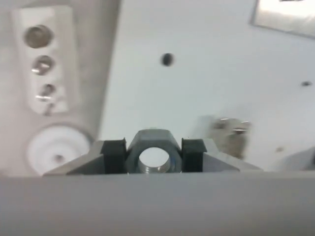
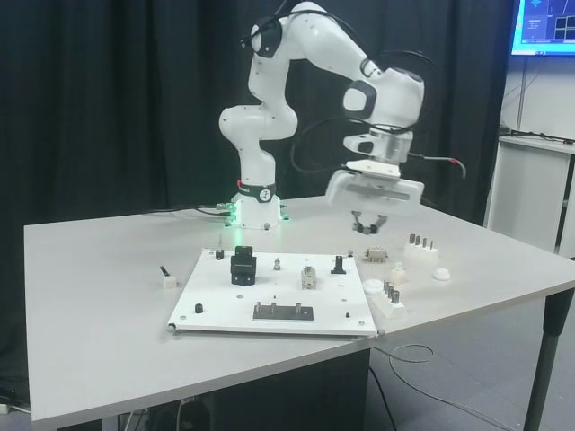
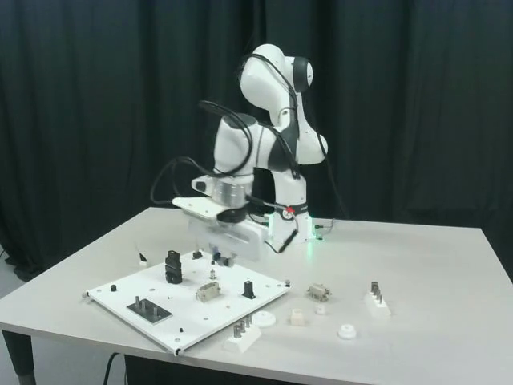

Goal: Insert bolt 4.

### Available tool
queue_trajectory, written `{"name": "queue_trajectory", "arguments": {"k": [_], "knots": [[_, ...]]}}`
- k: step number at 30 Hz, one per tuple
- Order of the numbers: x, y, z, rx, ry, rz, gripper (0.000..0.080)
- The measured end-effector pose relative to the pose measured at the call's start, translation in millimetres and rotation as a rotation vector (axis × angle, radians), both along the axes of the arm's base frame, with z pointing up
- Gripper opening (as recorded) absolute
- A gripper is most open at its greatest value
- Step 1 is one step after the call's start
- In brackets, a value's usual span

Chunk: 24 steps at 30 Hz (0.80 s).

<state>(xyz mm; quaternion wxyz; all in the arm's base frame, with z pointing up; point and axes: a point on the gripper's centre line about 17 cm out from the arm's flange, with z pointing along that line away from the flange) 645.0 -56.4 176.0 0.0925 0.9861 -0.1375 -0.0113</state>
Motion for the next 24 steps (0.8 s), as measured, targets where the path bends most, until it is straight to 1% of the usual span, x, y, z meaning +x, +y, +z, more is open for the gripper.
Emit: {"name": "queue_trajectory", "arguments": {"k": [6, 13, 18, 24], "knots": [[-9.4, -37.4, 13.2, -0.002, 0.034, 0.083, 0.0237], [-23.1, -81.7, 24.6, -0.001, 0.081, 0.199, 0.0237], [-33.1, -111.4, 31.0, 0.008, 0.108, 0.276, 0.0237], [-44.4, -146.3, 35.5, 0.028, 0.132, 0.370, 0.0237]]}}
